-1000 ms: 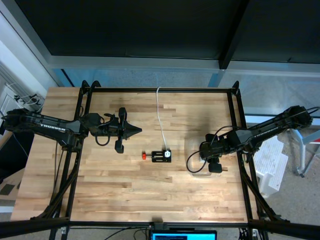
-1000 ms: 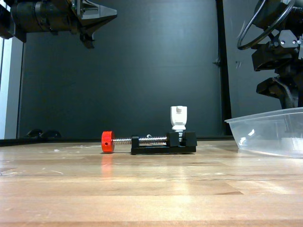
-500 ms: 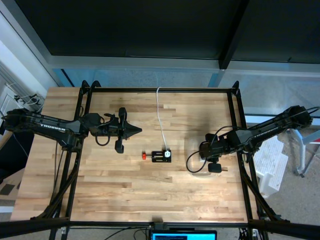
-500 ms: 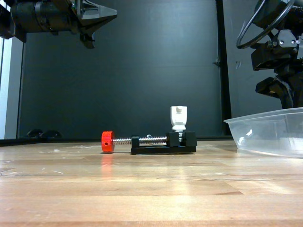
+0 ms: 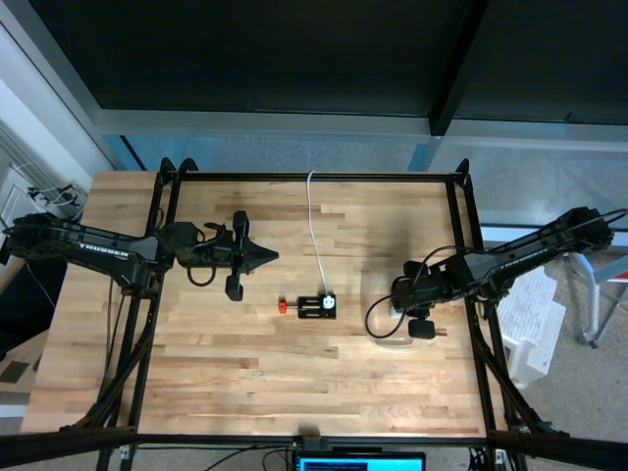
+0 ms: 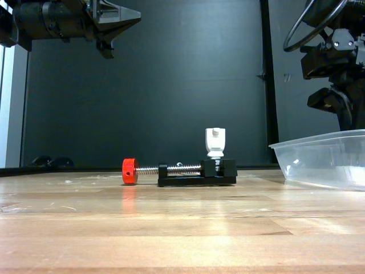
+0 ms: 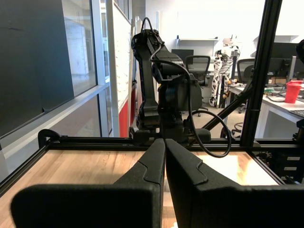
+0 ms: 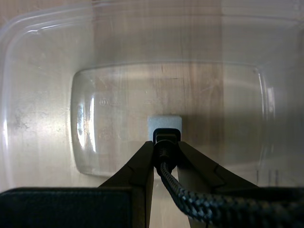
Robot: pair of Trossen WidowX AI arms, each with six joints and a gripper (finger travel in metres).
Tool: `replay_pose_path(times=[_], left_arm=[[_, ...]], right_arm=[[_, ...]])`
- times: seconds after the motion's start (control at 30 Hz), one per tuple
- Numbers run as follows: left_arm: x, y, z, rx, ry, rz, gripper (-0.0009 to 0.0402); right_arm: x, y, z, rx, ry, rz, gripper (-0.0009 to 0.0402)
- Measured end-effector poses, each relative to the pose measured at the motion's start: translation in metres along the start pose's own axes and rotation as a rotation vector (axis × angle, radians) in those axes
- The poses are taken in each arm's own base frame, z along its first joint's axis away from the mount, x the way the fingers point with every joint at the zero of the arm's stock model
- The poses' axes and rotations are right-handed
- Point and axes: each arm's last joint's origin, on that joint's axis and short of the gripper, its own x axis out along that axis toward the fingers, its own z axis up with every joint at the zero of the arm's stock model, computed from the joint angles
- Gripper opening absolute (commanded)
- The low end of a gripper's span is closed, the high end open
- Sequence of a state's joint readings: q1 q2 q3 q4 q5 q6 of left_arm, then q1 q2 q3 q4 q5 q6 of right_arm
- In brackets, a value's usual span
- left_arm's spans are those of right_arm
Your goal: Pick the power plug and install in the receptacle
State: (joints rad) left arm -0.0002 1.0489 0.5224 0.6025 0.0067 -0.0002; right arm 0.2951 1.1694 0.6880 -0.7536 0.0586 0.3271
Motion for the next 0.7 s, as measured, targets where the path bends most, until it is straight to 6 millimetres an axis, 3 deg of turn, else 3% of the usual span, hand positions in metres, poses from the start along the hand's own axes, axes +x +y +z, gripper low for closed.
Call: replay_pose_path(times=[0.2,0.57,0.7], left_arm=[[0.000,0.000,0.000,0.000,0.000,0.000,0.0000],[0.000,0.000,0.000,0.000,0.000,0.000,0.0000],[0.000,0.000,0.000,0.000,0.000,0.000,0.0000]], right_arm=[[-0.016,0.002,0.008,-0.003,0.001,0.000,0.0000],[-0.068,0.005,0.029,-0.028,-0.013,0.002,0.0000],[-0.078,0.006,0.033,-0.026,-0.022,0.005,0.0000]])
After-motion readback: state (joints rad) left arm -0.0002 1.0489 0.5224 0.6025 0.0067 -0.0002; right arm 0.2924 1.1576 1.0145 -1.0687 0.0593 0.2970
